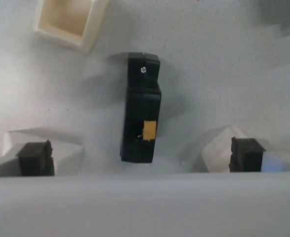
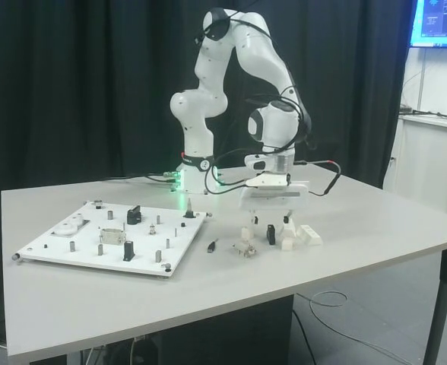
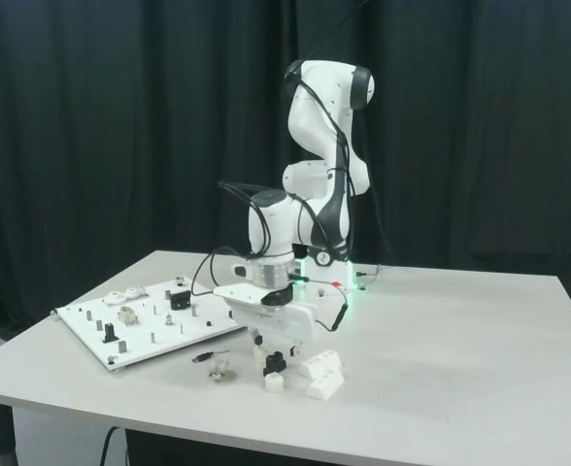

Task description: Remove BNC.

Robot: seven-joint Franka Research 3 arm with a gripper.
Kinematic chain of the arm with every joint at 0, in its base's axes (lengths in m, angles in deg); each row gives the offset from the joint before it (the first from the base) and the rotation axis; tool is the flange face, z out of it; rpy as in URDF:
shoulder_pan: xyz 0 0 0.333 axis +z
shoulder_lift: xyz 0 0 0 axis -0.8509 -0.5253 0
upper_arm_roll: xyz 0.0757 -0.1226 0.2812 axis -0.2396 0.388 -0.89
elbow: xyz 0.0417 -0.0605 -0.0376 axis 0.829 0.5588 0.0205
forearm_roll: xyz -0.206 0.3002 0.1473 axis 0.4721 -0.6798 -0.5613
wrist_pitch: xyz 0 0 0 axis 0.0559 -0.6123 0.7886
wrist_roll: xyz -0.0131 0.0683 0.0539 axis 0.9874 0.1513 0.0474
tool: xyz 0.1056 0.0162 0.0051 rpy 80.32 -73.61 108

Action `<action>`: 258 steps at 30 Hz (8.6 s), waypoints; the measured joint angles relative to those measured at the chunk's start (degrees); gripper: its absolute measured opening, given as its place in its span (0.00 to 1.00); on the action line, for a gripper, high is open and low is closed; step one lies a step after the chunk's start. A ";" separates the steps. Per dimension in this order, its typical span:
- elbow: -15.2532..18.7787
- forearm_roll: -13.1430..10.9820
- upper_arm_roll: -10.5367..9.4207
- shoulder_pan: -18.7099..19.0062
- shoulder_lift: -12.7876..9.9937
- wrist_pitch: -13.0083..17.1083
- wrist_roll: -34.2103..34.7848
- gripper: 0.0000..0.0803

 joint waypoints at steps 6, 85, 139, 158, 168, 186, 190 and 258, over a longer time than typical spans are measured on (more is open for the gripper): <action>-0.82 0.00 0.00 -0.14 0.00 -1.32 0.00 0.99; -3.42 0.76 22.72 -4.93 3.14 1.64 3.96 1.00; 4.67 -10.73 23.78 -14.04 1.55 -0.02 22.06 1.00; 4.67 -10.79 23.01 -13.95 -1.52 2.59 25.58 1.00; 4.70 -11.71 22.01 -13.99 -2.43 3.85 25.91 1.00; 4.74 -13.52 20.83 -14.10 -2.95 5.68 25.83 1.00; 4.76 -13.82 20.70 -14.11 -3.20 5.97 25.63 1.00; 4.57 -20.15 18.66 -15.37 -5.96 9.19 16.48 0.88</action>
